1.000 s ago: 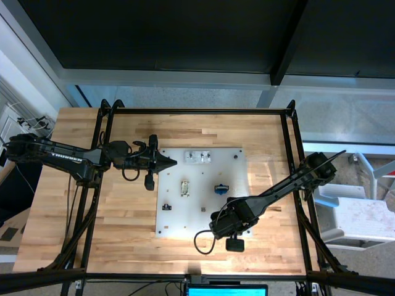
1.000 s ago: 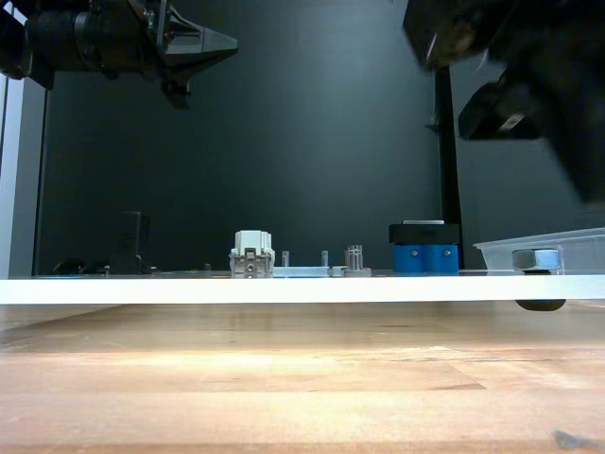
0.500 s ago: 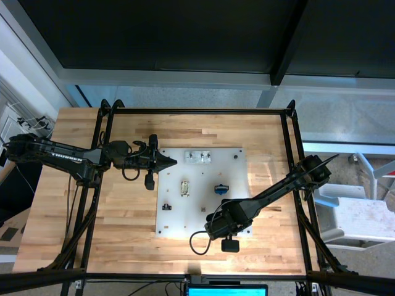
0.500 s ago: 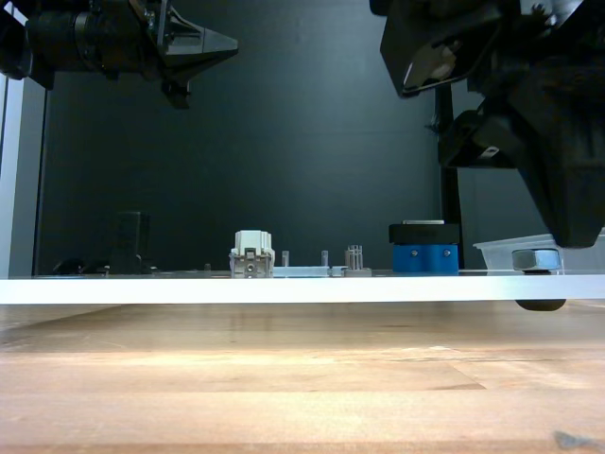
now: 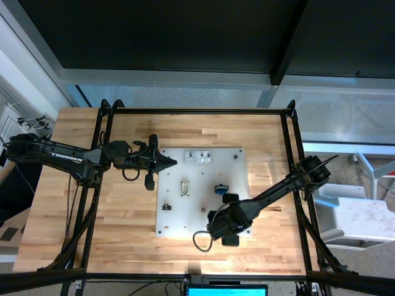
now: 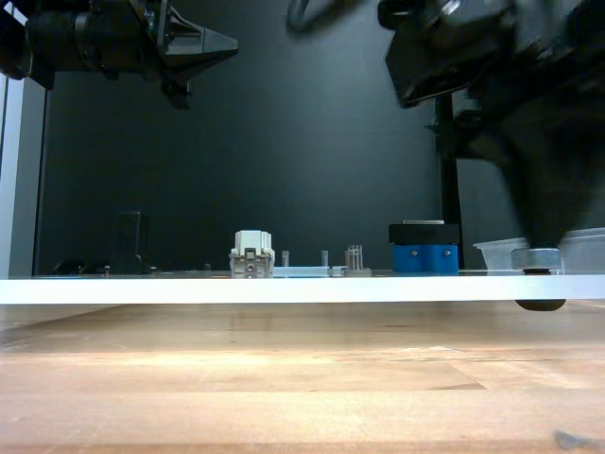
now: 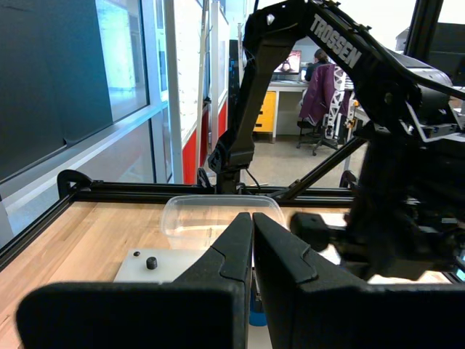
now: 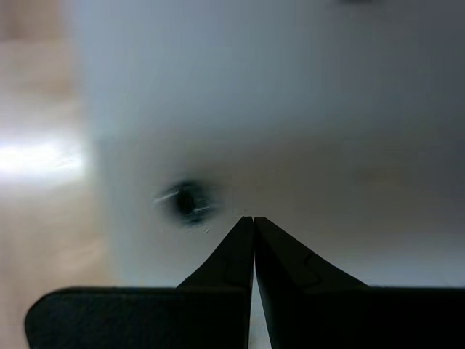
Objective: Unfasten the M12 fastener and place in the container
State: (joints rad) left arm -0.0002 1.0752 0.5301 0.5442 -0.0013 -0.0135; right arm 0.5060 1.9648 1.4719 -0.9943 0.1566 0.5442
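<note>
Both closed — left gripper (image 5: pixel 174 162) over board (image 5: pixel 179 216) edge, right gripper (image 8: pixel 253 218) near nut (image 6: pixel 536 257)

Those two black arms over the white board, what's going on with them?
The right arm is the one at work. Its right tool, pinched shut and holding nothing, hangs just above the near right edge of the white board, close to a small silver nut. The nut appears to sit on its stud rather than in the clear container behind it, so the unscrewing isn't done. The left tool, also shut, is parked high near the board's far left corner.
</note>
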